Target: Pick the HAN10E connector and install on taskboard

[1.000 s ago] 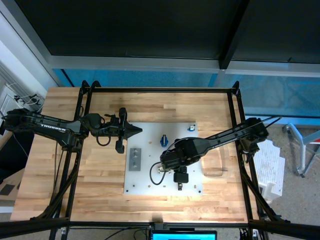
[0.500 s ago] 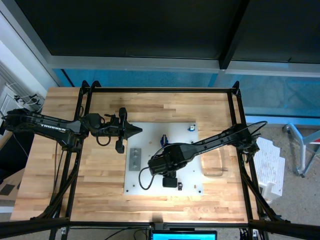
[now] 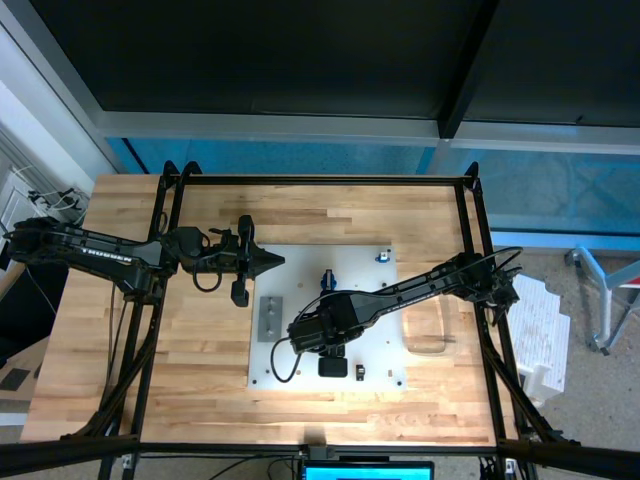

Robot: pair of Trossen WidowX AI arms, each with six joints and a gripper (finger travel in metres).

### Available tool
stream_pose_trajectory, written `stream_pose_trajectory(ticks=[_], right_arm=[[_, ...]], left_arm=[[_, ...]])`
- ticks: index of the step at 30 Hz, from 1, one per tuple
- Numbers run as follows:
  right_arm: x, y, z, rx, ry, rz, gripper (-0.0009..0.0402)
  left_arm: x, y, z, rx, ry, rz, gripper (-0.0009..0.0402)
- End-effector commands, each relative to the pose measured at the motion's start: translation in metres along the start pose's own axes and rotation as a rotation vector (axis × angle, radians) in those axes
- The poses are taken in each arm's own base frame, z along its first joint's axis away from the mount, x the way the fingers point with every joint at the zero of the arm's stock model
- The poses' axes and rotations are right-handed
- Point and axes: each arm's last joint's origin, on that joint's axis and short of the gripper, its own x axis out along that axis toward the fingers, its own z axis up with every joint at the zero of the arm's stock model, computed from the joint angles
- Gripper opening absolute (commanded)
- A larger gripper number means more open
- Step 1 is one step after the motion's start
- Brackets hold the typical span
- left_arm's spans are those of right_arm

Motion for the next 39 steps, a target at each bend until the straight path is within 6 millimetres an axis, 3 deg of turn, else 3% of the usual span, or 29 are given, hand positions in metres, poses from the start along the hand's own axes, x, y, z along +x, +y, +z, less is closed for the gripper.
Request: stream_pose_trajectory(ticks=[1, 23, 33, 39], right_arm=[[0.003, 0.000, -0.001, -0.012, 0.007, -0.003, 0.0029], [0.016, -0.002, -0.003, -0.024, 0.002, -0.003, 0.0029], [0.036, -0.002, -0.008, -0.030, 0.002, -0.002, 0.0029], [0.038, -0.002, -0.009, -0.030, 0.003, -0.003, 0.0030]], left_arm=[[0.000, 0.000, 0.000, 0.000, 0.000, 0.000, 0.0001], [0.000, 0.000, 0.000, 0.000, 0.000, 0.000, 0.0001], [0.000, 0.000, 0.000, 0.000, 0.000, 0.000, 0.0001], [0.000, 0.000, 0.000, 0.000, 0.000, 0.000, 0.0001]])
